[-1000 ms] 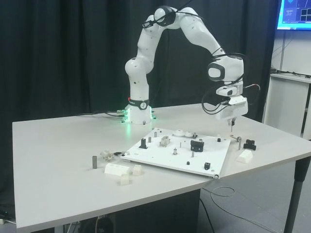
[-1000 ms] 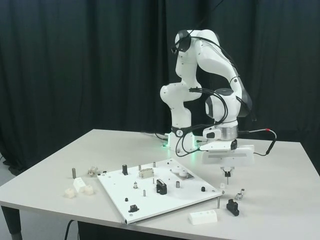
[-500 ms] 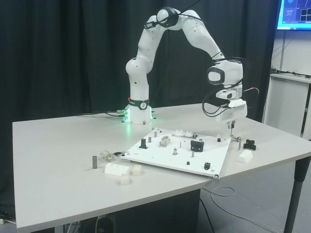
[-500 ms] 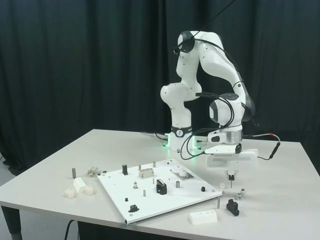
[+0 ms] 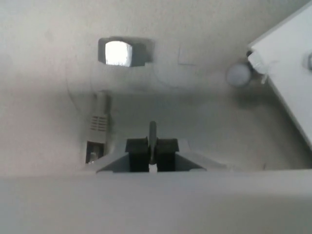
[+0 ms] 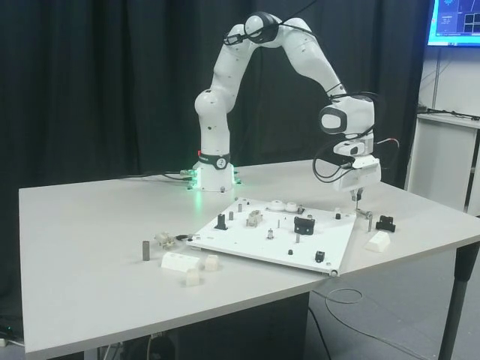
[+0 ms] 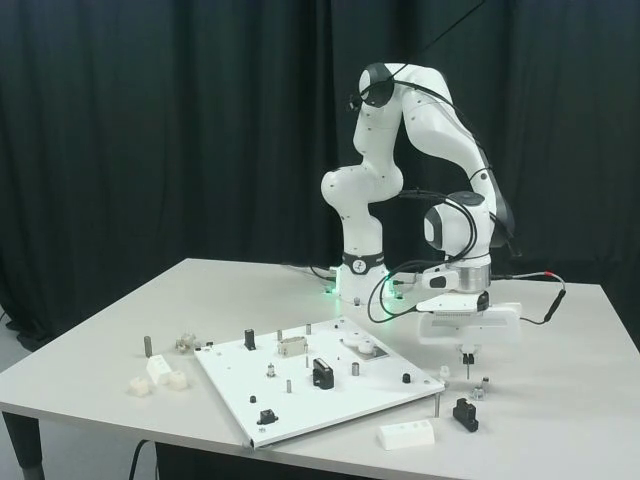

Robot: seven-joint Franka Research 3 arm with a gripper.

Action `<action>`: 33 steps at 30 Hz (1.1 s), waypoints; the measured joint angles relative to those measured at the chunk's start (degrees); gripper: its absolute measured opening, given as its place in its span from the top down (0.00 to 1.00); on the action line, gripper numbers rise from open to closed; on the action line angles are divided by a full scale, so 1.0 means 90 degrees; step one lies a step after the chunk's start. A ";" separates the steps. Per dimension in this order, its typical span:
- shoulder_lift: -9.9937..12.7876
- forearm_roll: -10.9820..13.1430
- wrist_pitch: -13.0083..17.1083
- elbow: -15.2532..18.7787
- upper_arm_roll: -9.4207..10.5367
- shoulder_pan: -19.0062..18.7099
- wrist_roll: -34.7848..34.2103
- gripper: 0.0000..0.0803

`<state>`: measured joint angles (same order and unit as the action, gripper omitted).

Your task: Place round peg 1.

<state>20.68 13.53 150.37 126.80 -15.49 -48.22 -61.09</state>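
Grey peg (image 5: 152,139) pinched in end effector (image 5: 152,155) above table (image 5: 204,122)

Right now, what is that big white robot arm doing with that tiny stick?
The white robot arm is holding a thin round peg upright in its end effector, with the two black fingers shut on it. It hangs above the grey table, just off the corner of the white board that has small parts on it. The peg is not placed yet. Some other little pieces, like a black block and a white block, sit on the table nearby.
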 joint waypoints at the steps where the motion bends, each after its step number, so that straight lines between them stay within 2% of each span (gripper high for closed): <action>1: 0.0001 0.0000 0.0017 0.0013 0.0000 -0.0012 -0.0014 0.96; 18: 0.0011 0.0000 0.0132 0.0082 0.0048 -0.0061 -0.0109 0.96; 19: 0.0011 0.0000 0.0132 0.0082 0.0050 -0.0061 -0.0117 0.85; 20: 0.0011 0.0000 0.0132 0.0082 0.0052 -0.0061 -0.0122 0.44; 25: 0.0007 0.0000 0.0132 0.0082 0.0065 -0.0061 -0.0143 0.44; 26: 0.0005 0.0000 0.0132 0.0082 0.0068 -0.0061 -0.0148 0.10; 31: -0.0021 0.0000 0.0125 0.0082 0.0085 -0.0062 -0.0220 0.10; 32: -0.0029 0.0000 0.0119 0.0082 0.0088 -0.0063 -0.0241 0.02; 33: -0.0037 0.0000 0.0113 0.0082 0.0089 -0.0066 -0.0258 0.02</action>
<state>20.35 13.53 151.39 127.54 -14.69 -48.81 -63.41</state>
